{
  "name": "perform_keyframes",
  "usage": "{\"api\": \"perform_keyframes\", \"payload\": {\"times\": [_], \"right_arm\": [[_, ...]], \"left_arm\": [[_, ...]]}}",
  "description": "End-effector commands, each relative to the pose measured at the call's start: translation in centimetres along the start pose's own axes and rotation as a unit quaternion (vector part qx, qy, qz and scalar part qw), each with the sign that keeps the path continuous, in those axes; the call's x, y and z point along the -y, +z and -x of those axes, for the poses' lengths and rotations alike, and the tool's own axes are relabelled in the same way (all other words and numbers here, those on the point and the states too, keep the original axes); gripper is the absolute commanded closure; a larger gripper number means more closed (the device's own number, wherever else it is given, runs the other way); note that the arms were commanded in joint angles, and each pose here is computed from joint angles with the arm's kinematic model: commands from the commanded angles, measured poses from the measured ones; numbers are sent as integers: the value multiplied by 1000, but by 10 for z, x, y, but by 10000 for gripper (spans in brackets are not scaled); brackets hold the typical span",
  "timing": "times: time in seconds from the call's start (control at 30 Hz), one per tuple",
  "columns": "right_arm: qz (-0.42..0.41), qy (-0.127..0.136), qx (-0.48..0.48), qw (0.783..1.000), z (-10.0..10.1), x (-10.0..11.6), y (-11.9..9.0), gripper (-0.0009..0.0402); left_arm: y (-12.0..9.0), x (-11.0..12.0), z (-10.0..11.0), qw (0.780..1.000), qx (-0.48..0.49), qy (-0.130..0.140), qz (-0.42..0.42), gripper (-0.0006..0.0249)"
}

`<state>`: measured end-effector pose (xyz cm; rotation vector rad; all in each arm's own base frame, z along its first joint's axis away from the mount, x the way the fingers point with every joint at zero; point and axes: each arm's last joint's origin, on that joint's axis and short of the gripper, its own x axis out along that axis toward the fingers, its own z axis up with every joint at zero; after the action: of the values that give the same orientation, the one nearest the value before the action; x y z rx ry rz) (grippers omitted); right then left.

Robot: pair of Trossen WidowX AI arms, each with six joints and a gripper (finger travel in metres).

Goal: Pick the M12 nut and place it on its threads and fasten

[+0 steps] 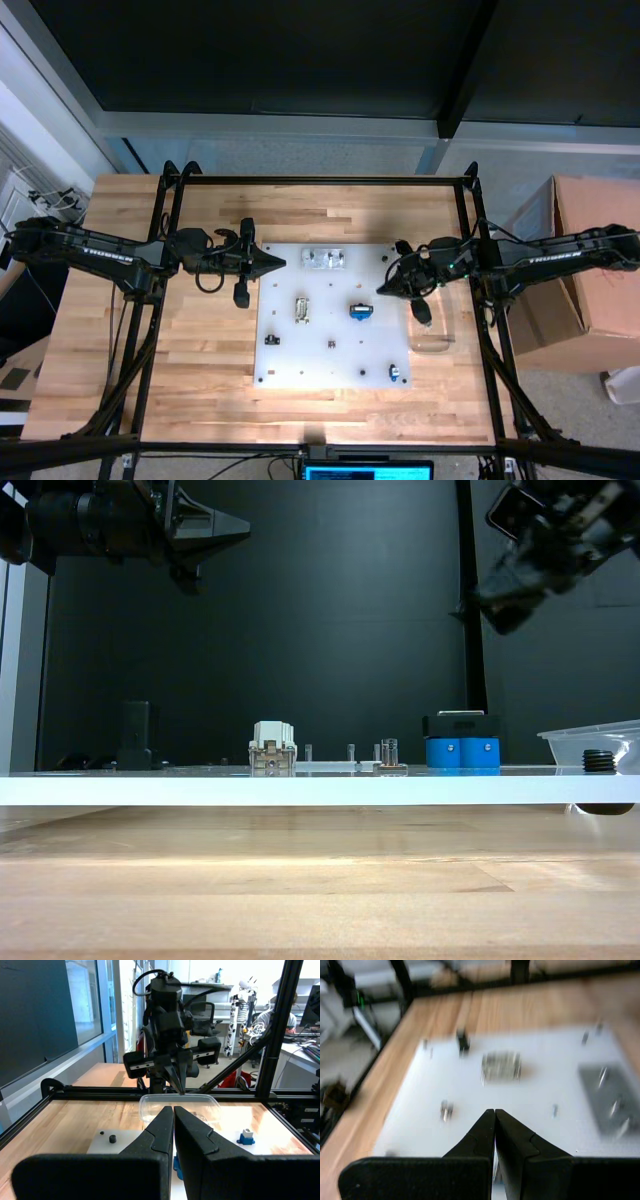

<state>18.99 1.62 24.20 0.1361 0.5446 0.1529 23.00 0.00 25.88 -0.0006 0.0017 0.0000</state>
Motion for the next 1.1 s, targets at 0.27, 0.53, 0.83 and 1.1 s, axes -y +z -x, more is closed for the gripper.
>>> {"api": "perform_keyframes", "payload": {"times": [0.27, 0.53, 0.83, 1.1], "right_arm": [[50, 6, -203, 978, 18, -19, -1, 393], [175, 40, -308, 934, 31, -19, -9, 393], [352, 133, -399, 836, 36, -19, -25, 393], [443, 150, -455, 757, 21, -20, -32, 376]], "left_arm": [[0, 0, 0, 1000, 0, 0, 0, 243], [0, 0, 0, 1000, 0, 0, 0, 243], [0, 0, 0, 1000, 0, 0, 0, 243], [0, 0, 0, 1000, 0, 0, 0, 243]]}}
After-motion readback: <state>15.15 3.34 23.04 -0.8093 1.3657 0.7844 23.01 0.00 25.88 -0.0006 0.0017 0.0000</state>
